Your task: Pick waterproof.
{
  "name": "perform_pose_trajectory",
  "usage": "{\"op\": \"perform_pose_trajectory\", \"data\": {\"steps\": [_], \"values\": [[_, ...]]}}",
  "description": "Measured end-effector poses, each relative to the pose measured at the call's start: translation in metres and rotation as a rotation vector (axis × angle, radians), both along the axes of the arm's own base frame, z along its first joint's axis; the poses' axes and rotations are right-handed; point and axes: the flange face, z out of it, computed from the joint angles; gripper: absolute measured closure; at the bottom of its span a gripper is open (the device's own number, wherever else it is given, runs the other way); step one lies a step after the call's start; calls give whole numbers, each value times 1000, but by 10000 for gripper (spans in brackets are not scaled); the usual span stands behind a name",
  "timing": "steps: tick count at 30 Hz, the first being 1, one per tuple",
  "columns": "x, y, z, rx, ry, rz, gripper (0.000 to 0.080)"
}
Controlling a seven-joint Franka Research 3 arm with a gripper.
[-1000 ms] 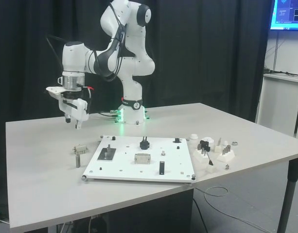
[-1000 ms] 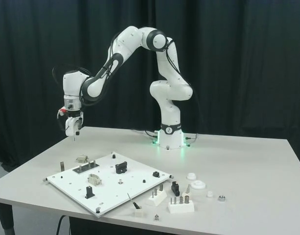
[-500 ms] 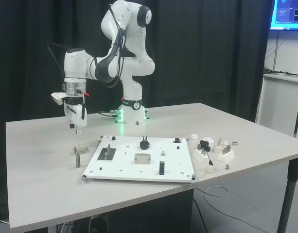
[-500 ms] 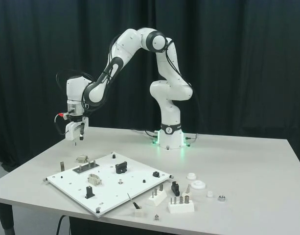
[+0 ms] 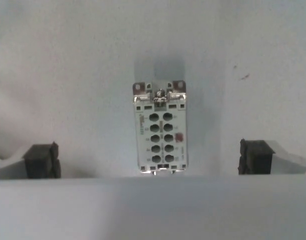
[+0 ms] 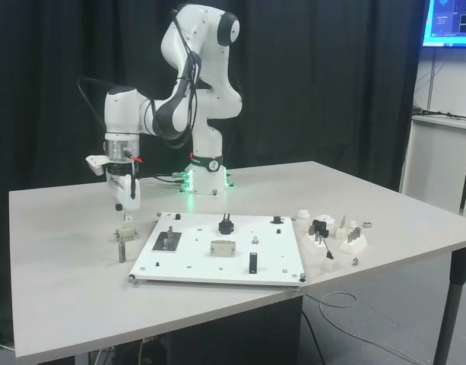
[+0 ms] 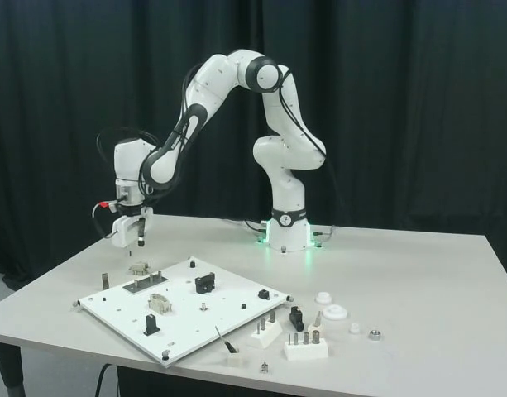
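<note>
- Hand (image 6: 123,204) has been swung in and lowered since a second ago; now hung directly over waterproof connector (image 5: 159,131).
- Connector lies on surface (image 6: 65,251), at board's (image 6: 240,255) 9 o'clock.
- Fingers (image 5: 41,161) spread, nothing grasped; descent judged next.

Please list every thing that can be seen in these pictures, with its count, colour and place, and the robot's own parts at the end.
waterproof connector: one, grey-white, on the table beside the board, below the gripper
board: one, white, front of the table, carrying small black and grey parts
white holders: several, beside the board, with small pegs and rings near them
table: one, grey
screen: one, on the room's far wall
gripper: one, fingers black, open, above the connector
arm: one, white, green light at its base
</note>
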Motion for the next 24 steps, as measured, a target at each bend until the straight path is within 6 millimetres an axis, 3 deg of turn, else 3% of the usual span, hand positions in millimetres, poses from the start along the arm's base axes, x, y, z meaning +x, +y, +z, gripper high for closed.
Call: {"op": "perform_pose_trajectory", "data": {"steps": [24], "values": [[-4,7,-42,-14,38,-25,3]]}}
